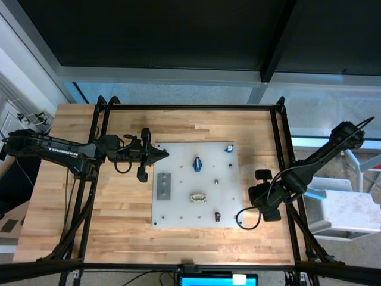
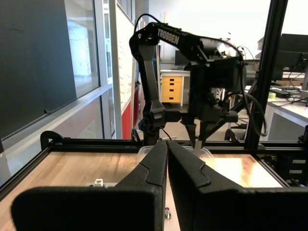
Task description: Pick the 16mm bar and place in it's hole on the taskboard
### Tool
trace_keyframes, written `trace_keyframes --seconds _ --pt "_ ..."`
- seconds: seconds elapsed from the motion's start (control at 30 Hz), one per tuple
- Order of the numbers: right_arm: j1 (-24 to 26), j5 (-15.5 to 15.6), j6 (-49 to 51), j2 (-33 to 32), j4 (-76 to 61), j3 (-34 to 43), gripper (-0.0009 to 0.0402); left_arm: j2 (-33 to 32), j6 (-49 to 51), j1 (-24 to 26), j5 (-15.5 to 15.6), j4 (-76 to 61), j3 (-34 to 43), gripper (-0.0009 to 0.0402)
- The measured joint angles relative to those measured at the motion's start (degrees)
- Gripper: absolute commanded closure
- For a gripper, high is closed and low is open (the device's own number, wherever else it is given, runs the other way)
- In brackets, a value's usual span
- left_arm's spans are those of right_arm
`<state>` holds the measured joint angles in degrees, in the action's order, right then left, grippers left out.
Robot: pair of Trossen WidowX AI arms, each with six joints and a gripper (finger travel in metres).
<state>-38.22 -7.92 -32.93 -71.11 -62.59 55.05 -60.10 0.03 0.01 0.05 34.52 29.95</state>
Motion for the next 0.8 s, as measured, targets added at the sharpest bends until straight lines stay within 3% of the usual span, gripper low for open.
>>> trace_keyframes --seconds 0.5,0.8 --pt "0.3 0.0 -0.9 -8.8 -0.8 8.8 0.0389 0.0 0.0 0.0 0.0 0.0 0.0 0.0393" --pt "0.5 1.0 -1.4 -14.3 4.7 9.2 0.0389 0.0 0.0 0.0 0.0 0.0 0.0 0.0393"
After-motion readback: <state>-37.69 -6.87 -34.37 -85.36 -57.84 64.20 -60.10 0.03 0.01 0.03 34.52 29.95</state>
